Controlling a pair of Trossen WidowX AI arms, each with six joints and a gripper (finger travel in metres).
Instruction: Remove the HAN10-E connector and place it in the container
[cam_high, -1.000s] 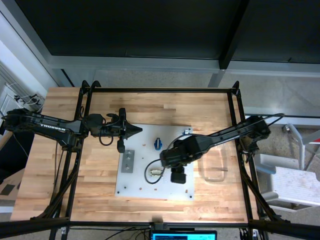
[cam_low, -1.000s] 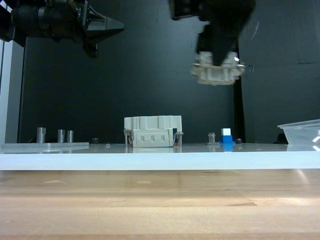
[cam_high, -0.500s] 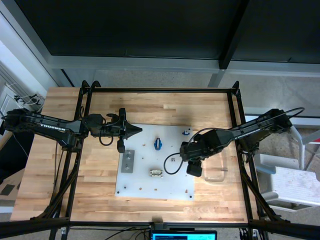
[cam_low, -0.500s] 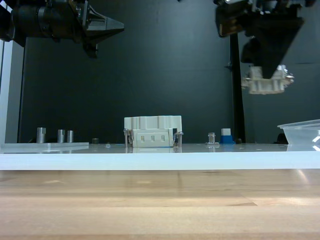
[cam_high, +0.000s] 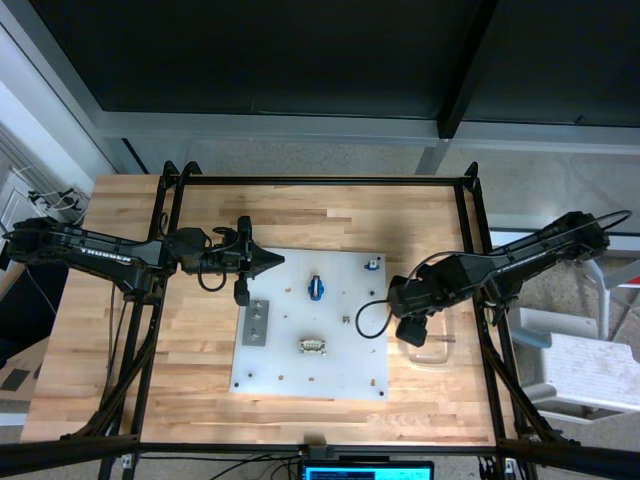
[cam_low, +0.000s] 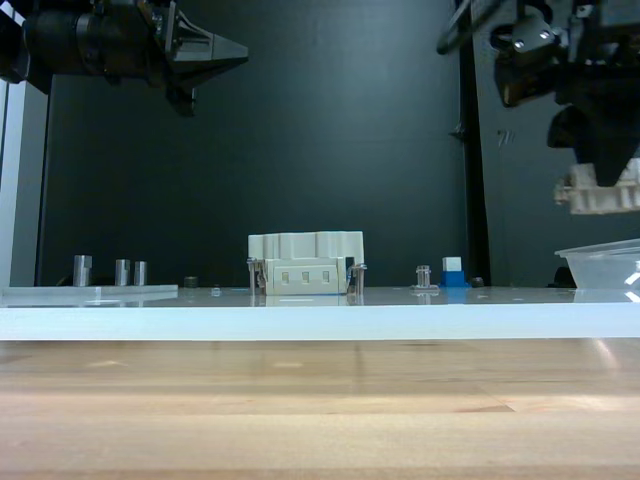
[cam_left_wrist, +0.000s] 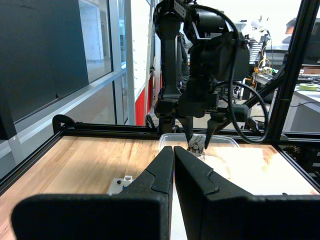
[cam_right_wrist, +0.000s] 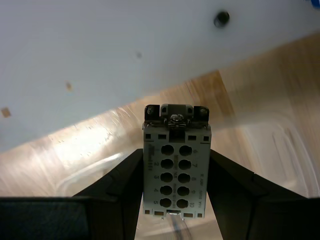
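Observation:
The HAN10-E connector (cam_right_wrist: 175, 167), a grey-beige block with two rows of round holes, hangs in the air with my right gripper (cam_right_wrist: 175, 172) shut on it. In the low view the connector (cam_low: 603, 196) sits just above the rim of the container (cam_low: 605, 262), a clear shallow tray. Seen from above, the right gripper (cam_high: 412, 330) is over the left part of the container (cam_high: 443, 345), which lies on the wood right of the white board (cam_high: 300, 378). My left gripper (cam_high: 275, 260) is shut, high over the board's far left corner.
A beige connector housing (cam_high: 313, 346) stays mounted on the board, with a blue upright connector (cam_high: 316, 288) behind it. To its left lies a grey metal plate (cam_high: 256, 322) with pegs. Black frame rails (cam_high: 482, 250) border the table.
The right arm has carried the connector rightward from above the board's middle to over the container, and somewhat lower. The left arm has not moved.

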